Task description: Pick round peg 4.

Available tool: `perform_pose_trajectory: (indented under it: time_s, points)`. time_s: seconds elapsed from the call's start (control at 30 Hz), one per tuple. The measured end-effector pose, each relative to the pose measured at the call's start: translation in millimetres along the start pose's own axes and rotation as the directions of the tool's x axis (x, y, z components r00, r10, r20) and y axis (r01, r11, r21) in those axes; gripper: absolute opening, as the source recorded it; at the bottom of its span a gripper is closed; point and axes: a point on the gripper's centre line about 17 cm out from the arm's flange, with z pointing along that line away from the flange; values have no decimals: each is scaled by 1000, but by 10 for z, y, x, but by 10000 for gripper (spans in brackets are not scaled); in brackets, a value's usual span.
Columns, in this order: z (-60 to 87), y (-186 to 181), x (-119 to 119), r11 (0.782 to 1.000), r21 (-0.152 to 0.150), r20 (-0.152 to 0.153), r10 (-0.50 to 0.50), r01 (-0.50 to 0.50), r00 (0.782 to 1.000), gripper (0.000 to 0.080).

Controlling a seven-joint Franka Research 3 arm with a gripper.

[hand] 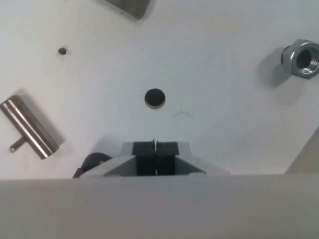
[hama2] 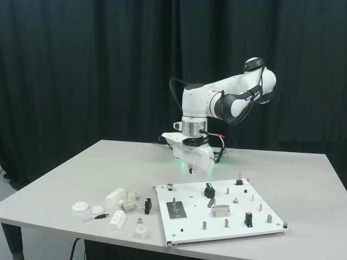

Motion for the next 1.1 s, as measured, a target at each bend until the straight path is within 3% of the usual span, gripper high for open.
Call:
perform_pose_trajectory:
  time_s: [0.33,1.1]
  points:
    - [-14,-9,10,1000,0,-4,-4,4,1000,0]
    - [-95,32,53,998,-31,-16,-63,63,998,0]
